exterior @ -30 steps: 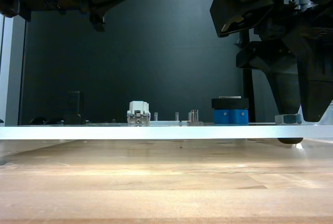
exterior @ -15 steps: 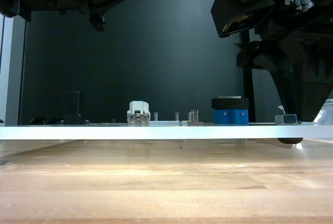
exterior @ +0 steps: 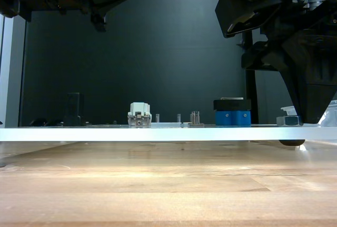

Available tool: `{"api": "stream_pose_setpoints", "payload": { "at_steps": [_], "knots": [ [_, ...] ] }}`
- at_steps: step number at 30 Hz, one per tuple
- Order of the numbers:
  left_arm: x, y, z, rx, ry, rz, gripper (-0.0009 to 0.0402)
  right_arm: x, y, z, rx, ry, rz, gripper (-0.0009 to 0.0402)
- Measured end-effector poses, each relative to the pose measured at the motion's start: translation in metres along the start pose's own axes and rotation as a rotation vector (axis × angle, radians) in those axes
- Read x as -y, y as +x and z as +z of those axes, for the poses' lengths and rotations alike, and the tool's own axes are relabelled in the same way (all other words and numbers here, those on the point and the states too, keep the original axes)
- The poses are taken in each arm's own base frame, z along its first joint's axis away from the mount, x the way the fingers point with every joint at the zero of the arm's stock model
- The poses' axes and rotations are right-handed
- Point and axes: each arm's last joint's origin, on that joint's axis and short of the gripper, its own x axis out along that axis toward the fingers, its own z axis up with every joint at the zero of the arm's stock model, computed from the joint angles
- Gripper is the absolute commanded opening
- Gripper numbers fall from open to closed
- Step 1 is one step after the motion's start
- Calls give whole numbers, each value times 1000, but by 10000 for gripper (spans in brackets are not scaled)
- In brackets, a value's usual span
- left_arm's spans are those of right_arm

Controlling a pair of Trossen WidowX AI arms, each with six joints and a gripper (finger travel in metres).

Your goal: Unfasten the M12 nut and place it in the container

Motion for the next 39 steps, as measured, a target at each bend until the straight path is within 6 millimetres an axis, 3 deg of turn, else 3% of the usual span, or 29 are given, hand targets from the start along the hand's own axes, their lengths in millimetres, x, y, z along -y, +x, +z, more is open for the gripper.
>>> {"api": "stream_pose_setpoints", "payload": {
  "at_steps": [10, 16, 25, 39],
  "knots": [
    [0, 0, 0, 0, 0, 0, 0, 0, -2, 0, 0, 5, 12, 0],
    [0, 0, 0, 0, 0, 0, 0, 3, -18, -4, 8, 109, 19, 0],
    [0, 0, 0, 0, 0, 0, 0, 5, -43, -3, 19, 415, 38, 0],
    [0, 0, 0, 0, 0, 0, 0, 9, -52, 7, 31, 973, 65, 4]
  ]
}}
